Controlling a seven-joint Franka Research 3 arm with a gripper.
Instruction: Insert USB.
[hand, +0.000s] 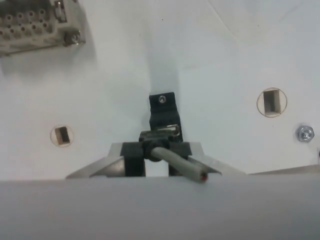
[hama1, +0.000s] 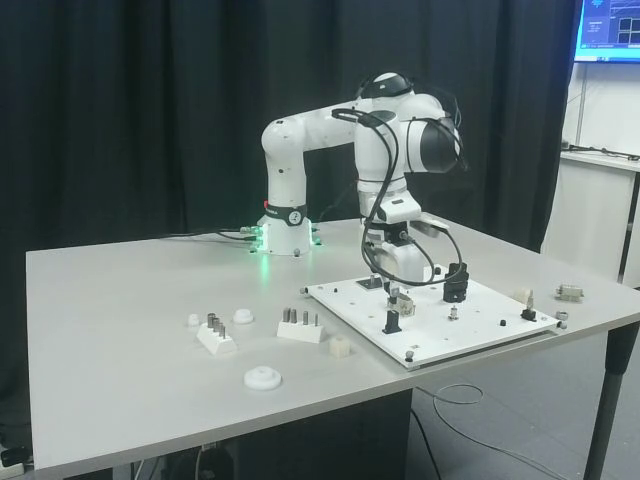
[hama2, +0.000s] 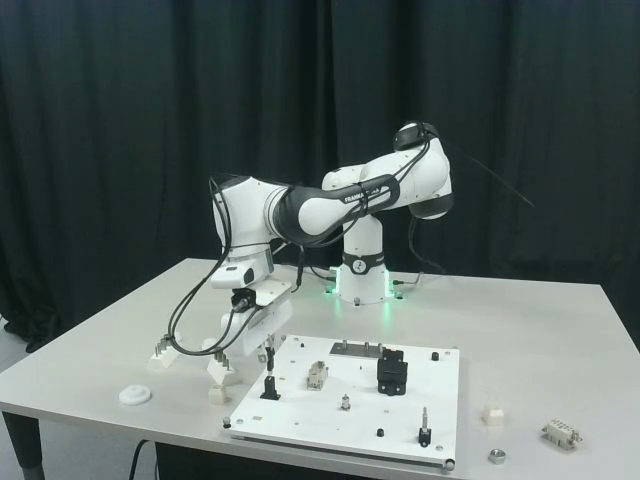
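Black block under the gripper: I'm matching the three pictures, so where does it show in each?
Wrist view: black block stands on the white board, just beyond the plug held in the gripper.
First room view: below the gripper, near the board's front edge.
Second room view: below the gripper, near the board's left edge.
Shared landmark: the white board.

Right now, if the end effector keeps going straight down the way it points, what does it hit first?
Most likely the black socket block on the white board: the end effector holds the USB plug just above it. The gap between them is hard to judge.
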